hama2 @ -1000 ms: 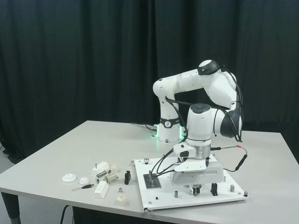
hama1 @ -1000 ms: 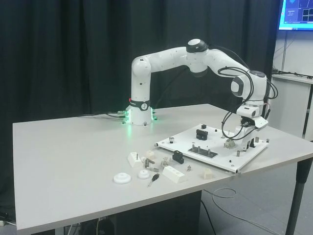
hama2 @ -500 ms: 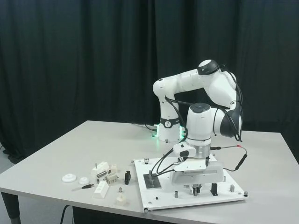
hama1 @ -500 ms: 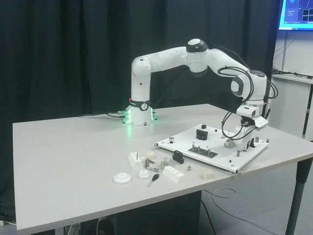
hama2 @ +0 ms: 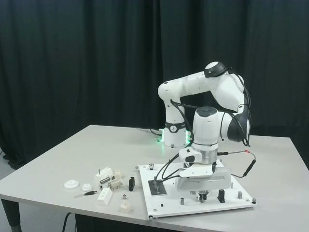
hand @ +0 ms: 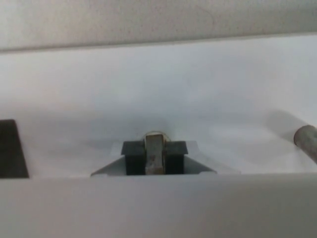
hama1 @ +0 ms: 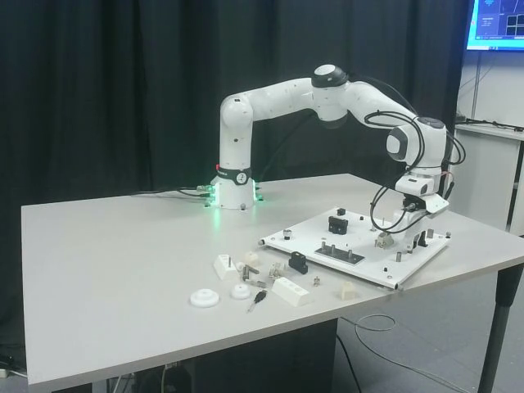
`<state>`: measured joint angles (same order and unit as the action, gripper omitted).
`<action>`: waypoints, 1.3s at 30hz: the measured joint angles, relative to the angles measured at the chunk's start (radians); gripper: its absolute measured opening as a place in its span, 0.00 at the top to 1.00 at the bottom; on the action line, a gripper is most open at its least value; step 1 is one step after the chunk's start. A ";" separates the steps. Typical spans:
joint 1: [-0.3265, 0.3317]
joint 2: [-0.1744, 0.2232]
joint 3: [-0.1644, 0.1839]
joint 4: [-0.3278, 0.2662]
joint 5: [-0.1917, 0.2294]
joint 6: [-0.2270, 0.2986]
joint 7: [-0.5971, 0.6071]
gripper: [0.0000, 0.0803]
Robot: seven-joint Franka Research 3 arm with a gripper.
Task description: Remove square peg 3.
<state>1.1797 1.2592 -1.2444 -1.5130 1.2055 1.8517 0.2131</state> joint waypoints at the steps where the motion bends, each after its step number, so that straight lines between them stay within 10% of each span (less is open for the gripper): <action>1: 0.000 0.000 0.000 0.000 0.000 0.000 0.000 0.90; 39: 0.004 -0.050 -0.027 0.010 -0.028 -0.057 -0.042 0.90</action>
<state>1.1838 1.2097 -1.2710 -1.5031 1.1773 1.7944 0.1709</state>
